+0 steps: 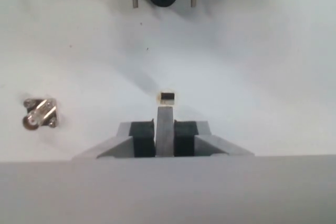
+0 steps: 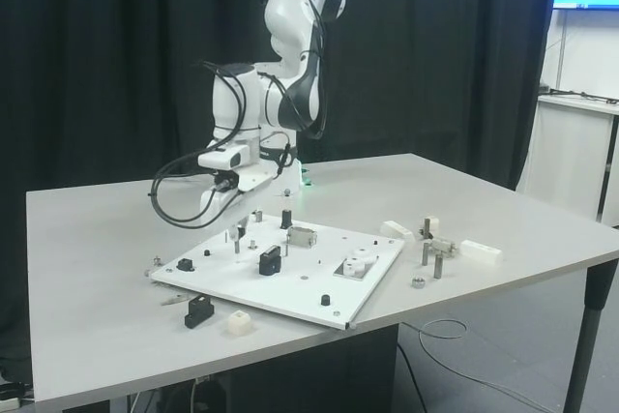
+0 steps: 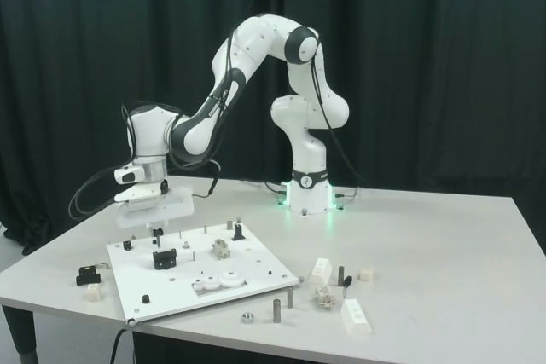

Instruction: Place square peg 2.

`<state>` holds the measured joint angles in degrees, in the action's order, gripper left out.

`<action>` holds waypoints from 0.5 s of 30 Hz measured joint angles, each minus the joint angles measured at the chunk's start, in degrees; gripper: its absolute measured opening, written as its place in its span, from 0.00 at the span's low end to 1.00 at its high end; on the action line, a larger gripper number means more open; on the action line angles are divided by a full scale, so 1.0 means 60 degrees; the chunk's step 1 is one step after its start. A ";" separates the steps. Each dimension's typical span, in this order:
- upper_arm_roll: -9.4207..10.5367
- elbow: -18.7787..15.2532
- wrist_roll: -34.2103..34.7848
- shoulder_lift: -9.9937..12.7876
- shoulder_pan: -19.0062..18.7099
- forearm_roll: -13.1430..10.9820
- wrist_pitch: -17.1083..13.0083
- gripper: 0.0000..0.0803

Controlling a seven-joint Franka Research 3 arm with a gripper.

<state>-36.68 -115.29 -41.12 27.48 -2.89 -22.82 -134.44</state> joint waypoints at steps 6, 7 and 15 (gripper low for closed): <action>-0.0014 -0.0017 0.0001 -0.0189 0.0000 0.0103 0.0038 0.09; -0.0014 -0.0017 0.0001 -0.0202 0.0000 0.0113 0.0038 0.09; -0.0014 -0.0015 0.0001 -0.0234 -0.0003 0.0121 0.0030 0.09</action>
